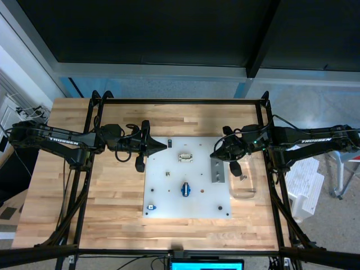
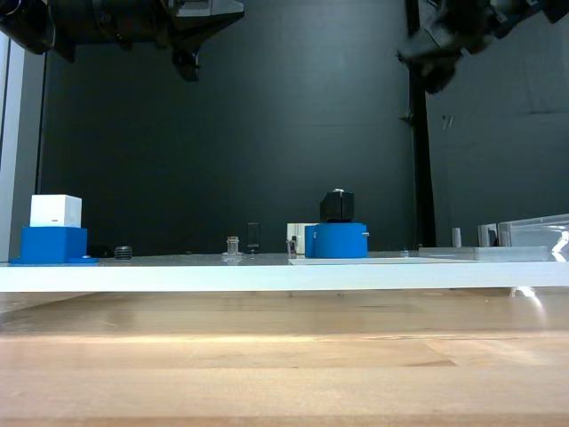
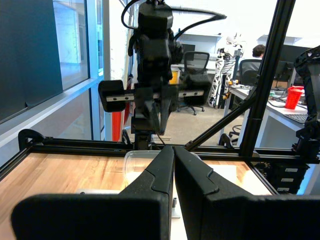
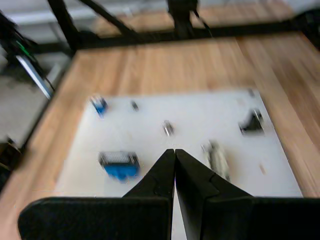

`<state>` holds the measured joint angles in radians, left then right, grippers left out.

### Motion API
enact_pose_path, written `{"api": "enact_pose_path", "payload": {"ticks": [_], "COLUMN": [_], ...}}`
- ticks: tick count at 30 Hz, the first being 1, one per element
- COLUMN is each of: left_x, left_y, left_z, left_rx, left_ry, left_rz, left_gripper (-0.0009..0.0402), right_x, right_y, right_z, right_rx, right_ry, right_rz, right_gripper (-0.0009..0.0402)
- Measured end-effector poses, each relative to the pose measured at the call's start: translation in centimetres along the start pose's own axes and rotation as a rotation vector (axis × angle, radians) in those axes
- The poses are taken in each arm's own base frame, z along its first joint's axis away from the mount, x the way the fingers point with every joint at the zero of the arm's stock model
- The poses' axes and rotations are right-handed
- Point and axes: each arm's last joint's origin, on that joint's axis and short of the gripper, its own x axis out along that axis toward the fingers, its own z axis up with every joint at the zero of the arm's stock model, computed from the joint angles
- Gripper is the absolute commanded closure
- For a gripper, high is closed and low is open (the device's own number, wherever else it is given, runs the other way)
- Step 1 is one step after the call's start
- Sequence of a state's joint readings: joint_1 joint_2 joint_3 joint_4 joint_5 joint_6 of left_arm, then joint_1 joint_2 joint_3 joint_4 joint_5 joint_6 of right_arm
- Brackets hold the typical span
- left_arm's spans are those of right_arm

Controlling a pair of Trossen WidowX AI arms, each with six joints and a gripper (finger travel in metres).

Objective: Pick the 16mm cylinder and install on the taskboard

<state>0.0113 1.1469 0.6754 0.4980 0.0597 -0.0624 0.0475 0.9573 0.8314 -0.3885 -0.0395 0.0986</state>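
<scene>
The taskboard (image 1: 169, 197) is a white square plate in the middle of the table, carrying a blue fitting (image 1: 184, 189), a beige connector (image 1: 185, 157) and a grey metal block (image 1: 218, 170). A tiny grey peg (image 1: 243, 178) that looks like the 16mm cylinder lies in the clear tray (image 1: 250, 194) just right of the board. My right gripper (image 1: 216, 153) hangs above the board's right edge, beside the tray, fingers shut with nothing seen between them (image 4: 175, 152). High over the board's left edge, my left gripper (image 1: 163, 147) is also shut and empty (image 3: 173, 150).
A black frame (image 1: 180, 102) runs round the table. The board also holds a small blue and white block (image 2: 55, 233) at its near left corner and several small studs. Bare wood lies to the left of the board and along the near edge.
</scene>
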Motion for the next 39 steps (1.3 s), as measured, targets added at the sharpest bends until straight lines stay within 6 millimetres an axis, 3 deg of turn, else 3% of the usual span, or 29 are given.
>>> {"api": "enact_pose_path", "payload": {"ticks": [24,39], "left_x": [0.0,0.0], "left_y": [0.0,0.0], "left_z": [0.0,0.0], "left_rx": [0.0,0.0], "left_ry": [0.0,0.0], "left_rz": [0.0,0.0], "left_gripper": [0.0393,0.0393], "right_x": [-2.5,-3.2], "right_y": [1.8,3.7], "right_z": [-4.4,-6.4], "right_rx": [-0.007,-0.052], "right_ry": [0.562,0.678], "right_rz": [-0.079,-0.107], "right_gripper": [0.0387,0.0235]}}
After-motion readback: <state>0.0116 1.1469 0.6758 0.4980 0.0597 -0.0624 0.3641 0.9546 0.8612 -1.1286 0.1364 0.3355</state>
